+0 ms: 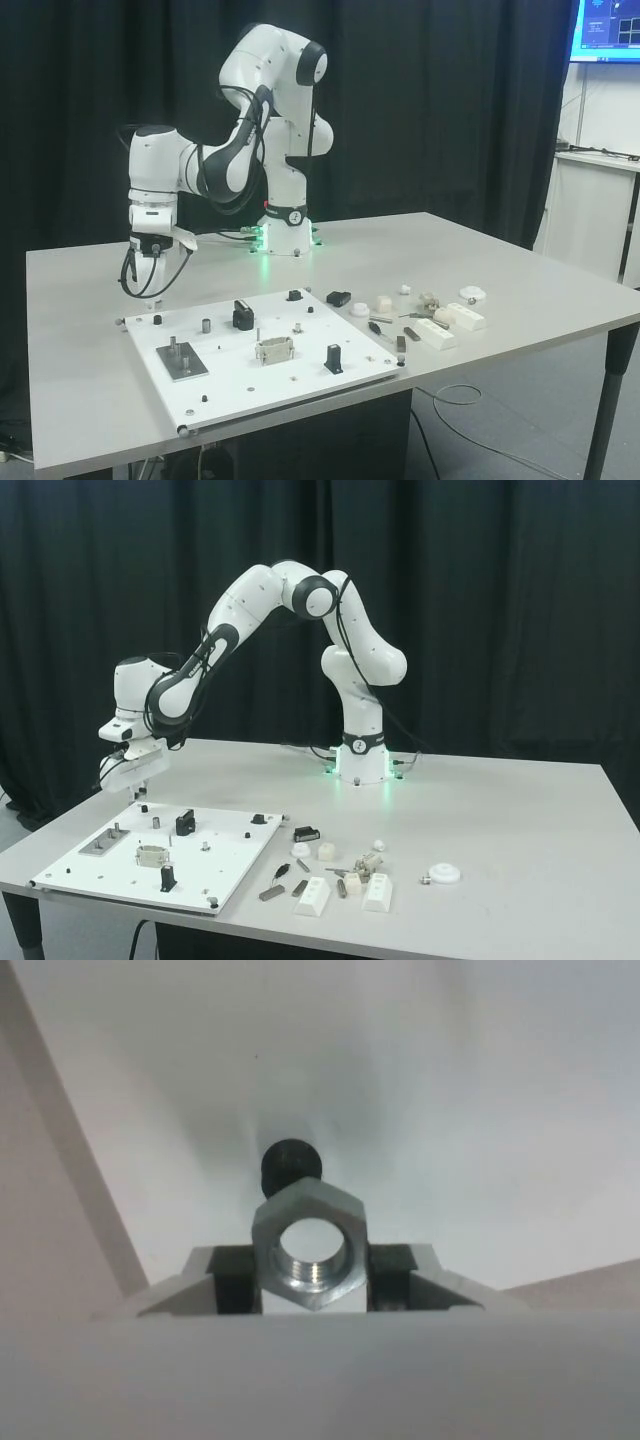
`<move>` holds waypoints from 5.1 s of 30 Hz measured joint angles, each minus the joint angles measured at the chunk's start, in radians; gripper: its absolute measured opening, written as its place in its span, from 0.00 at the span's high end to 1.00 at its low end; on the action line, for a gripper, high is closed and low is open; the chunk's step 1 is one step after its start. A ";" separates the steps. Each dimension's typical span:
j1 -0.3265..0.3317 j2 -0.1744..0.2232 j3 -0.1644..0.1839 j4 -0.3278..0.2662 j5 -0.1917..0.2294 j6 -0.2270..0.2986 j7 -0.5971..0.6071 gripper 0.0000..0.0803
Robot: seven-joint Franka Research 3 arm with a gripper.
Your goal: Place bolt 4.
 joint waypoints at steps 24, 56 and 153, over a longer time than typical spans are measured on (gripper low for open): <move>0.004 -0.004 0.000 0.000 0.000 -0.002 0.000 0.72; 0.013 -0.026 0.001 0.000 0.006 -0.015 0.000 0.72; 0.753 -0.379 0.026 -0.333 -0.320 -0.190 1.615 0.72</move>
